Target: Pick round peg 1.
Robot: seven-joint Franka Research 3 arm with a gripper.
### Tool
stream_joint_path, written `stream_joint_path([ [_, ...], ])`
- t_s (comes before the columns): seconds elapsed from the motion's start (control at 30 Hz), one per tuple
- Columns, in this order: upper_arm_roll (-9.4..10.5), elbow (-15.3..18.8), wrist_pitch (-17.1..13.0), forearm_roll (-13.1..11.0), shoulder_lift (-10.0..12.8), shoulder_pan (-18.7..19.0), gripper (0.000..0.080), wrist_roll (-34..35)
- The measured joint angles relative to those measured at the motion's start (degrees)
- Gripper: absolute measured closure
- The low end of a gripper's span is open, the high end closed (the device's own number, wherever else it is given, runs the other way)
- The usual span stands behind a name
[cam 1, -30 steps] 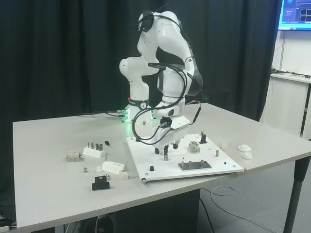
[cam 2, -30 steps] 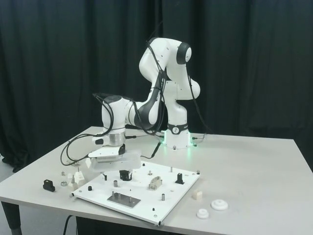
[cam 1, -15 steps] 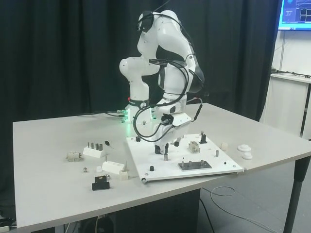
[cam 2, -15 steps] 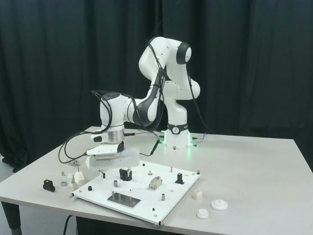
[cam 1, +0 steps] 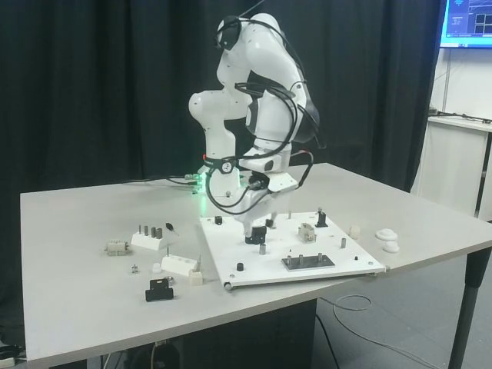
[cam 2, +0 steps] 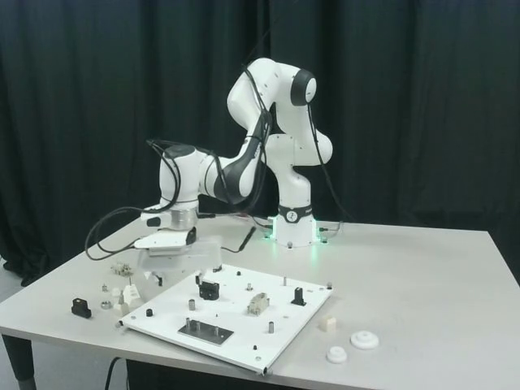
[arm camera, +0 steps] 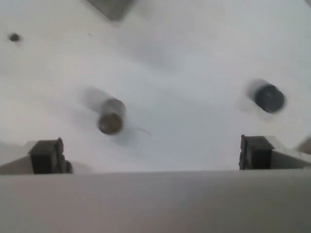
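A small grey round peg stands upright on the white board. In the first room view the peg rises near the board's middle front, and the second room view shows the peg too. My gripper hangs above the board, open, with nothing between its black fingertips. From the room cameras the gripper is lifted well clear of the peg, over the board's near-left part.
A black knob sits on the board beside the peg. A black holder, a grey plate with pins and other small parts stand on the board. White blocks and a black clip lie on the table.
The arm has lifted and swung the gripper up and away from the peg, toward the board's edge. The peg and other parts have not moved.
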State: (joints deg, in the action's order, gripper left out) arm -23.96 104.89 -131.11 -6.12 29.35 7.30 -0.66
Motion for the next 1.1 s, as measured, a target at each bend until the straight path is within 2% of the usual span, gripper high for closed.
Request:
stream_joint_path([
  [0.27,-0.46,-1.7,1.5,4.2,-0.4,-1.9,0.0003,-0.9],
  [0.37,-0.46,-2.3,2.0,5.0,-0.5,-3.1,0.0003,-1.9],
  [0.67,-0.47,-3.7,2.6,5.5,-0.6,-7.1,0.0003,-6.8],
  [1.1,-0.47,-3.9,2.6,5.5,-0.2,-11.2,0.0003,-12.9],
])
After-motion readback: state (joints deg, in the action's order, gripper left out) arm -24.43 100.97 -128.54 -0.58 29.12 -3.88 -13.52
